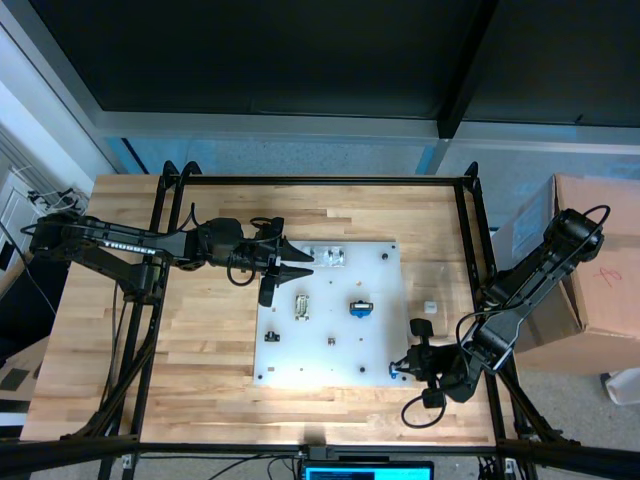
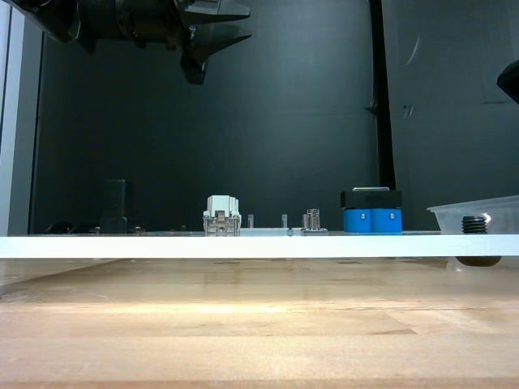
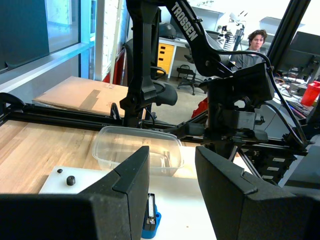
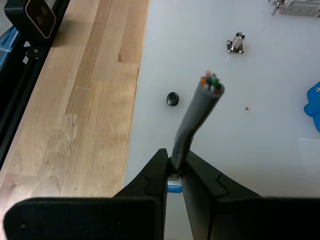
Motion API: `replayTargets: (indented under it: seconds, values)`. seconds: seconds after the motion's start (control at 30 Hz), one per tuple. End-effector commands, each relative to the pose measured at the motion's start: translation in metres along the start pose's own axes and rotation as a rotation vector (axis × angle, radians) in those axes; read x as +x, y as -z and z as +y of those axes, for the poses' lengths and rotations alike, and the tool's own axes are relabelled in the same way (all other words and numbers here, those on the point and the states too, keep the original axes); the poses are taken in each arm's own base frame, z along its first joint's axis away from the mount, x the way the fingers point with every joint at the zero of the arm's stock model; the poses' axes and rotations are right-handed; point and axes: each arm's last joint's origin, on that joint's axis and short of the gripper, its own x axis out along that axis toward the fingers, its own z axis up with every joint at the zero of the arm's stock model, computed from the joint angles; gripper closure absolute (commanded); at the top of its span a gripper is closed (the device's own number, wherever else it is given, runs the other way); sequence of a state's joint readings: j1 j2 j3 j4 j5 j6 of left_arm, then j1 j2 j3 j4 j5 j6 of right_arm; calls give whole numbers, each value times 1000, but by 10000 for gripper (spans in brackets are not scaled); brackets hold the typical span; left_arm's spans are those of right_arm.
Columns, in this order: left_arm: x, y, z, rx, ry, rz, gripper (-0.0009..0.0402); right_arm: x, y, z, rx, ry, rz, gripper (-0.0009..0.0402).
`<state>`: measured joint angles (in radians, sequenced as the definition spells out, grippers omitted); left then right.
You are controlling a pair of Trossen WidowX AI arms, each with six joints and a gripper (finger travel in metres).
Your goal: Pick the RJ45 connector and install on the taskboard
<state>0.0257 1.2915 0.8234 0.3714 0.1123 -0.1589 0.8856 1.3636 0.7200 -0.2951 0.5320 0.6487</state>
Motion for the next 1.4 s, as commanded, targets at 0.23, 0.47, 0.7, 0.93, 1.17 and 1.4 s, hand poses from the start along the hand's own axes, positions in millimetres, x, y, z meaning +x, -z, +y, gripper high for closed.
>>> replayTargets:
  seconds: [0.23, 0.47, 0.7, 0.93, 1.17, 1.4]
  values:
    - [0, 0, 0, 0, 0, 0, 271, 5, 9, -1, 5, 13, 28, 393]
    - [0, 0, 0, 0, 0, 0, 271, 12, 17, -2, -9, 26, 44, 393]
    - [0, 0, 0, 0, 0, 0, 271, 11, 16, -2, -7, 17, 46, 393]
    - [0, 0, 0, 0, 0, 0, 271, 10, 13, 0, 1, -3, 46, 372]
    - [0, 0, 0, 0, 0, 0, 271, 9, 10, 1, 10, -9, 39, 305]
    - [0, 0, 0, 0, 0, 0, 271, 0, 0, 1, 9, -12, 44, 269]
